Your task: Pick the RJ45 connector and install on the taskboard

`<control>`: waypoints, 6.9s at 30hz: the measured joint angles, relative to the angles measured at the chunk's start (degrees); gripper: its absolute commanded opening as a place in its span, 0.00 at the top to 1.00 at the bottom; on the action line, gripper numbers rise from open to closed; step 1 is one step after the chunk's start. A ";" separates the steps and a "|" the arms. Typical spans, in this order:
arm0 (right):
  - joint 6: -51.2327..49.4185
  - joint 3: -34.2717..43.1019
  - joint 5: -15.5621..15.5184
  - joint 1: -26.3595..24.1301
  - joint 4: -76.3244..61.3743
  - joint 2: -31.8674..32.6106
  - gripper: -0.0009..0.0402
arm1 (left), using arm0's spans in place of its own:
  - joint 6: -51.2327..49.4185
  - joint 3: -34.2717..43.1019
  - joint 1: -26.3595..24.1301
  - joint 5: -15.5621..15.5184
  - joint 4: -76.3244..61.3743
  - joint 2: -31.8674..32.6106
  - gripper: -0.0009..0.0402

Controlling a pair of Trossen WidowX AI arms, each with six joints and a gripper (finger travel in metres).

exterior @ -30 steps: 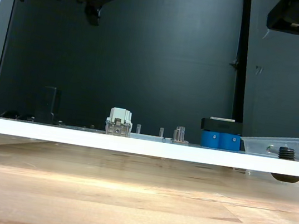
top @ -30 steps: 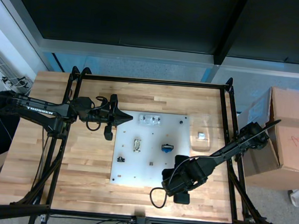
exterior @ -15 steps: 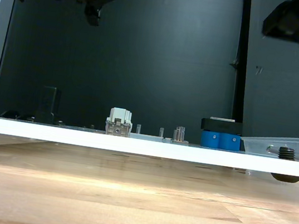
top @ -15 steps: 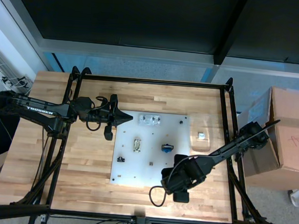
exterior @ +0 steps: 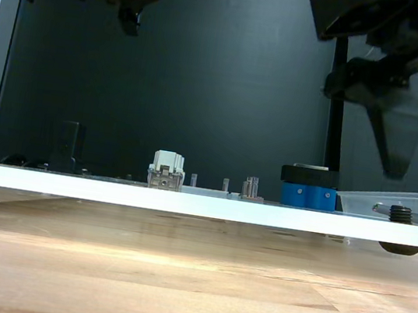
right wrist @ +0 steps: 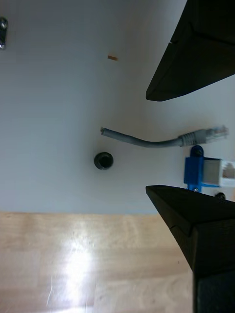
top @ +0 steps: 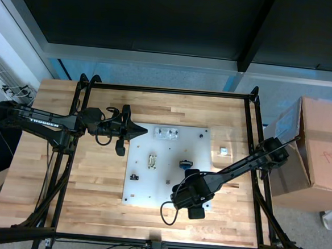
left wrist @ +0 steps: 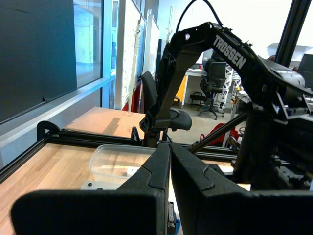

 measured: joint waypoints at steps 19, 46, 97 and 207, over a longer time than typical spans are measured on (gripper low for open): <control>-1.20 -4.74 -0.07 -0.68 6.32 0.04 0.60 | 0.02 0.00 0.00 -0.02 0.00 -0.02 0.98; -0.22 -7.34 -0.24 -0.68 10.38 -1.44 0.98 | 0.02 0.00 0.00 0.00 -0.02 -0.02 0.98; -22.67 -8.15 -15.74 -29.97 32.41 -28.04 0.98 | 0.28 0.04 -0.09 0.57 0.31 1.92 0.91; -6.01 -32.72 -34.49 -43.17 87.52 -35.80 0.66 | 4.83 16.41 0.15 -2.47 7.34 25.46 0.98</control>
